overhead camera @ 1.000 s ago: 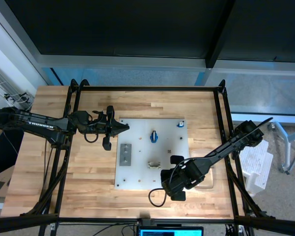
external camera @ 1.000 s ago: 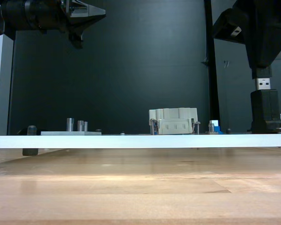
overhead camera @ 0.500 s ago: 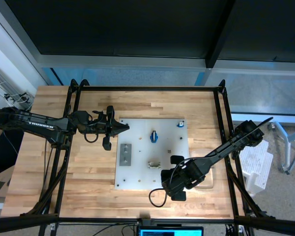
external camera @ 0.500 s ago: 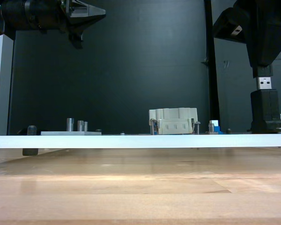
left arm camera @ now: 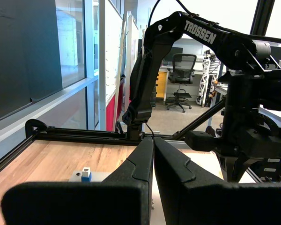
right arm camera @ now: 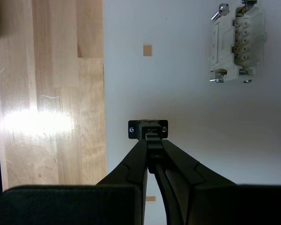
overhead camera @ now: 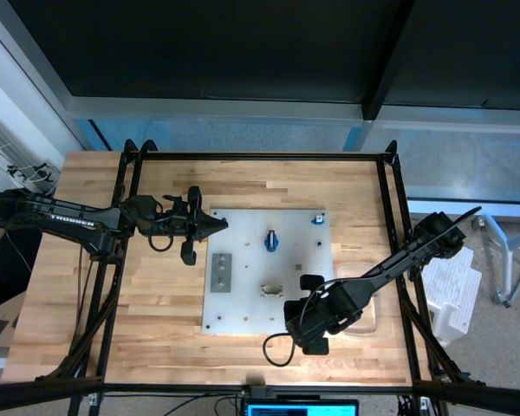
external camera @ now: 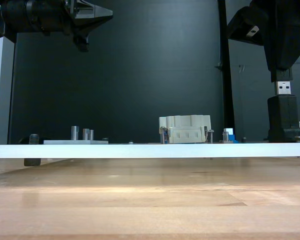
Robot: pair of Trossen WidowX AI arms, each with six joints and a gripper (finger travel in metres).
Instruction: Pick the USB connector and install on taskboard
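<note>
Right claw (right arm camera: 152, 143): clamped on USB connector (external camera: 283, 89), upright, tip at black socket (external camera: 282, 119) on taskboard (overhead camera: 243, 299), apparently aligned for pressing in. Left claw (overhead camera: 217, 224): closed, empty, raised beside taskboard's left edge, clear of work.

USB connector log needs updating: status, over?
Left tool shut, high over taskboard edge. Right tool shut on USB connector, upright at black port, shell exposed. Nothing blocking.

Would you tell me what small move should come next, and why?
Probably press straight down: the right end effector, shut on the USB connector, holds its bare silver tip lined up over the black socket on the taskboard. The left end effector hangs shut, high over its left edge.
</note>
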